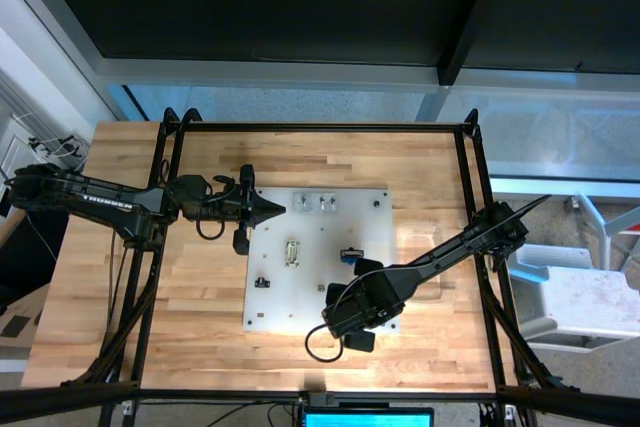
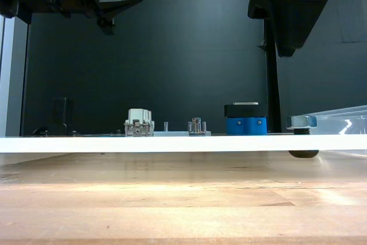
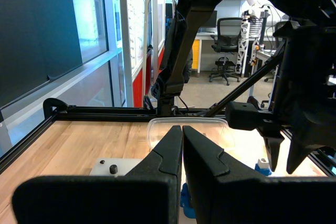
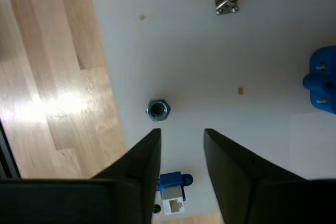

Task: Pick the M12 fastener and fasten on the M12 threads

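The right pincer [image 4: 181,132] hangs well above the white board [image 4: 210,56], fingers apart with nothing between them, probably held high to stay clear of the work. The M12 nut [image 4: 157,109] sits beneath it, just beyond the fingertips and nearer one finger, seemingly on its stud [image 2: 301,131]. Its bore points straight up at the pincer, axis vertical. The left pincer [image 3: 182,128], fingers pressed together and empty, hovers well across the board from the right one, likely parked out of the way.

Left hand [image 1: 274,209] and right hand [image 1: 352,317] overhang white board [image 1: 320,259].
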Robot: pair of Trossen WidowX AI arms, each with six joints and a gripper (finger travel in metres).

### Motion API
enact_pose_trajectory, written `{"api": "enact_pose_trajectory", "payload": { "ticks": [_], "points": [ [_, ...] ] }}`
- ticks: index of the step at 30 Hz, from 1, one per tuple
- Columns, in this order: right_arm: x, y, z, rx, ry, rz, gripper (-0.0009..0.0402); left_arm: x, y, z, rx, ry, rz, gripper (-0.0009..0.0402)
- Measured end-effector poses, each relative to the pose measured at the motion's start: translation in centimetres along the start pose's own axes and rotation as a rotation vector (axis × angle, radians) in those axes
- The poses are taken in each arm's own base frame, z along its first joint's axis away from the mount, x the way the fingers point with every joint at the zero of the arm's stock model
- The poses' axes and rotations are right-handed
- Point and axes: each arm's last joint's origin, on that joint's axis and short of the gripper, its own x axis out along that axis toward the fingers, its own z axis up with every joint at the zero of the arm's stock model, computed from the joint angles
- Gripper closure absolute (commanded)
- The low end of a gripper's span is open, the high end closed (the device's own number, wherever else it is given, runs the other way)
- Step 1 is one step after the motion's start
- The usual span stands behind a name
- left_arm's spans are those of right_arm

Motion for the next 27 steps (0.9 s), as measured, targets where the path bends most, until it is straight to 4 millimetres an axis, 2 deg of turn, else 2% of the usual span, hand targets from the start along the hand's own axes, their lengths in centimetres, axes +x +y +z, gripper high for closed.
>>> {"api": "enact_pose_trajectory", "payload": {
  "ticks": [2, 5, 12, 21, 27],
  "points": [
    [0.4, 0.0, -0.1, -0.007, 0.005, -0.004, 0.0399, 0.0, 0.0, 0.0, 0.000, 0.000, 0.000, 0.0393],
    [1.0, 0.0, -0.2, -0.013, 0.006, -0.004, 0.0383, 0.0, 0.0, 0.0, 0.000, 0.000, 0.000, 0.0393],
    [2.7, -0.1, -0.7, -0.108, 0.026, 0.017, 0.0394, 0.0, 0.0, 0.0, 0.000, 0.000, 0.000, 0.0393],
    [4.9, -0.1, -1.3, -0.108, 0.048, 0.070, 0.0393, 0.0, 0.0, 0.0, 0.000, 0.000, 0.000, 0.0393],
    [5.3, -0.2, -1.4, -0.132, 0.041, 0.063, 0.0393, 0.0, 0.0, 0.0, 0.000, 0.000, 0.000, 0.0393]
  ]
}}
